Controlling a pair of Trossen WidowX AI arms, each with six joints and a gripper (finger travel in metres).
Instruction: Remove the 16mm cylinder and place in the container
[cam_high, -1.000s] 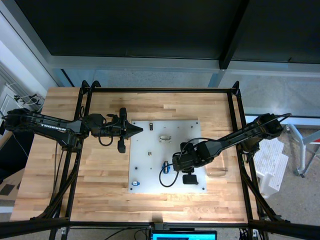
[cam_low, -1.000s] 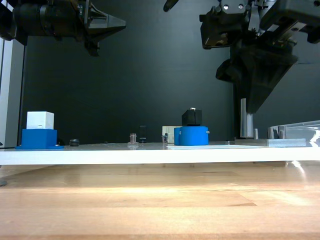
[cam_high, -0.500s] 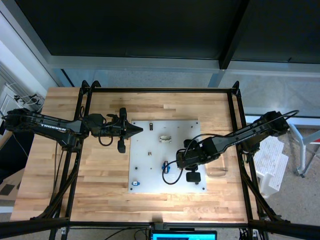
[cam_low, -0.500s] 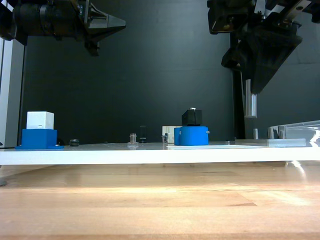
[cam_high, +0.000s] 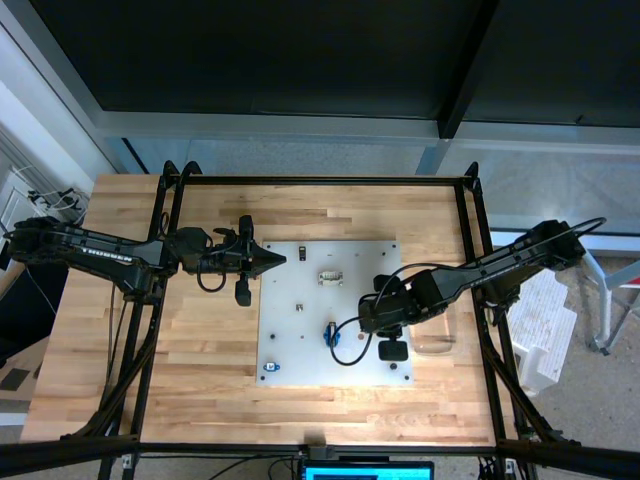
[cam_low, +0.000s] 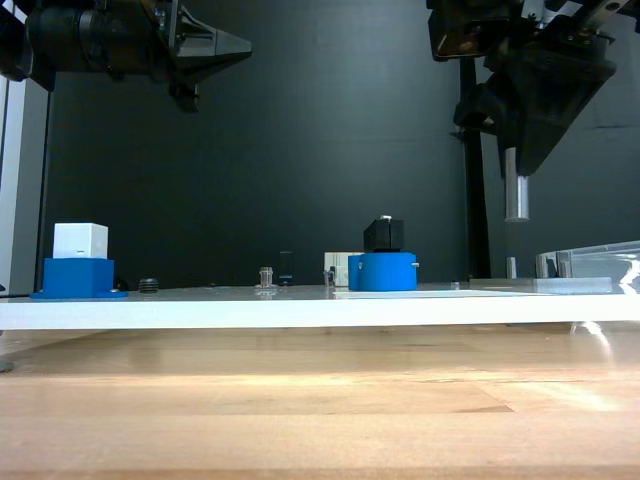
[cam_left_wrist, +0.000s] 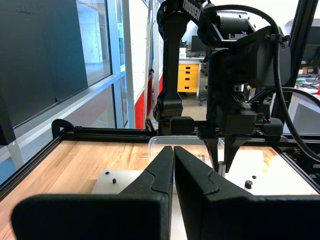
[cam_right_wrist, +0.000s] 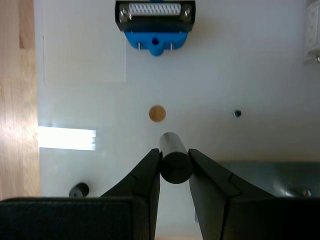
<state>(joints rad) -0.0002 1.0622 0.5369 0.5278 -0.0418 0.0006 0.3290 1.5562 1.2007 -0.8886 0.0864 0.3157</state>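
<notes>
The light wooden table (cam_high: 200, 380) carries a white square task board (cam_high: 300, 350). Just beside the board's right edge stands the clear plastic rectangular container (cam_high: 440, 347); I see nothing inside it. The right tool (cam_right_wrist: 174, 152) hangs above the board and clamps the short silvery metal 16mm cylinder (cam_low: 516, 198), which is upright and free of its hole (cam_right_wrist: 157, 113). The container lies to the right of the cylinder, so the right arm is nearer. The left tool (cam_high: 272, 259), fingers together, is parked high at the board's left edge.

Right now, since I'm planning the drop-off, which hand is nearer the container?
Right. The right hand, holding the 16mm cylinder, hangs over the board beside the container; the left hand sits at the board's opposite edge.
</notes>
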